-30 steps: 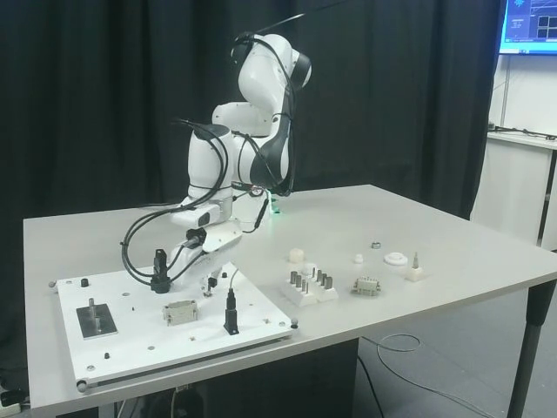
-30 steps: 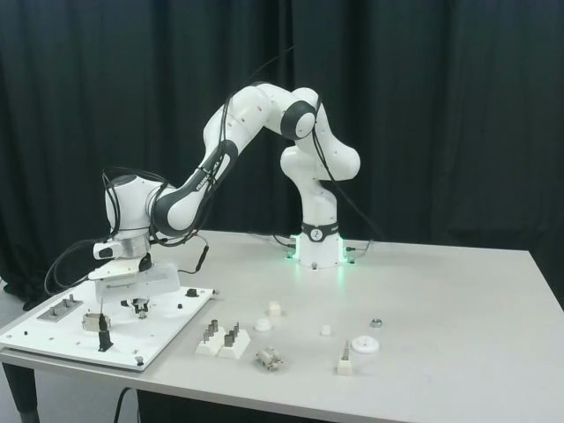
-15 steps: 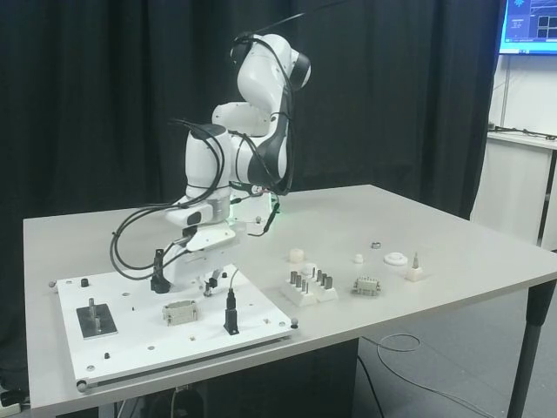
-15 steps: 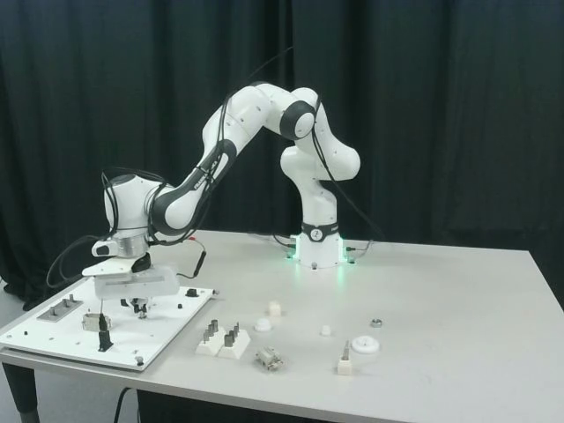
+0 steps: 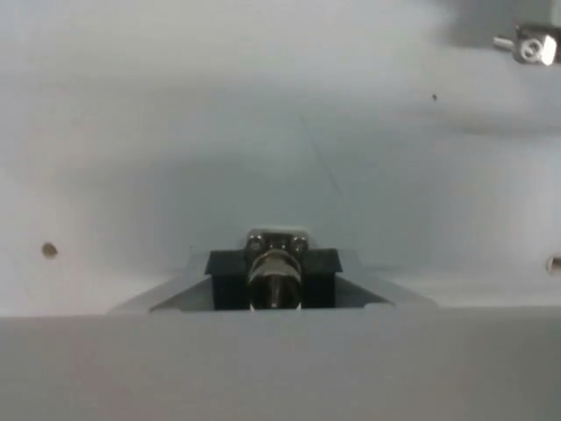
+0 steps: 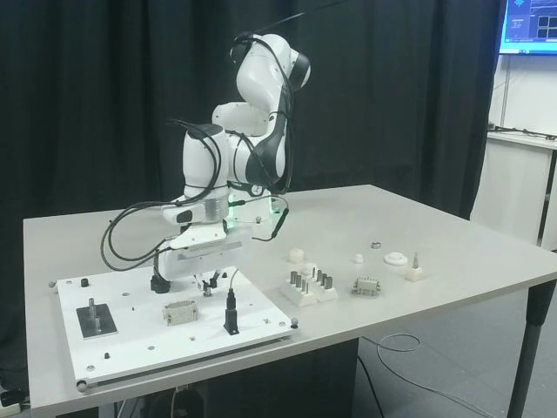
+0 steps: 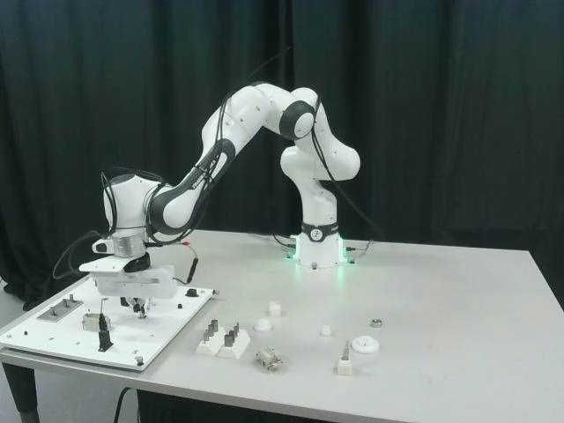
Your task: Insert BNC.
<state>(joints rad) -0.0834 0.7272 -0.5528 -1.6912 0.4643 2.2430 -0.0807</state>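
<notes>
Wrist view gave us the BNC connector [image 5: 274, 277], a metal barrel in a black mount, sitting on the white board [image 5: 263, 132] directly below the camera. We could not tell how the gripper [image 6: 209, 280] was set, since the hand's body hid it. In the first room view the white arm [image 6: 261, 104] was reaching low over the board, the gripper just above the connector [image 6: 208, 287]. Farther along the grey table [image 6: 452, 235] lay small white parts [image 6: 396, 259].
</notes>
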